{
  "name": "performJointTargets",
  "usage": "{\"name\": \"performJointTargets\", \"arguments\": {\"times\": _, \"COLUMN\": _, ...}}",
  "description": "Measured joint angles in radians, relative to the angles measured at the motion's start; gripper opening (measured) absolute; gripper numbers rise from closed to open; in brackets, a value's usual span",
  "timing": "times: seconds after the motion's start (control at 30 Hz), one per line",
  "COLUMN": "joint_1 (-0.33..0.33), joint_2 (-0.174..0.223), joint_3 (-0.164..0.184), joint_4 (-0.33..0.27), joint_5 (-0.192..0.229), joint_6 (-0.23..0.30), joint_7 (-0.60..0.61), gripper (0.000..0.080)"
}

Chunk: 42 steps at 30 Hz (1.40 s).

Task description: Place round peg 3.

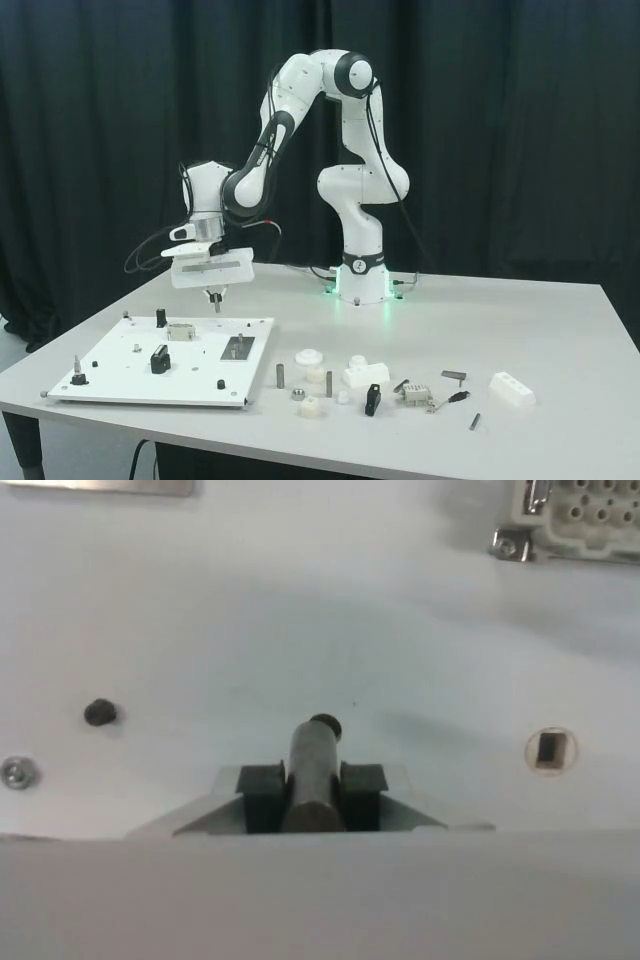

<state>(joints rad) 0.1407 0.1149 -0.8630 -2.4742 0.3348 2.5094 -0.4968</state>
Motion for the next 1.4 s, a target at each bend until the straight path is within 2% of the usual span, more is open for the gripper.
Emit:
{"name": "performJointTargets", "arguments": {"times": 0.3, "joint_1": -0.001, "joint_2": -0.045, "joint_3": -0.002, "joint_4": 0.006, "joint_5": -0.09, "joint_6": -0.03, "joint_7": 0.069, "gripper": 0.0111}}
{"name": "performJointTargets", "arguments": {"times": 0.5, "joint_1": 0.0, "joint_2": -0.062, "joint_3": 0.001, "joint_4": 0.009, "joint_5": -0.124, "joint_6": -0.038, "joint_7": 0.099, "gripper": 0.0111}}
{"name": "performJointTargets", "arguments": {"times": 1.4, "joint_1": 0.011, "joint_2": -0.064, "joint_3": 0.017, "joint_4": 0.024, "joint_5": -0.132, "joint_6": -0.039, "joint_7": 0.14, "gripper": 0.0111}}
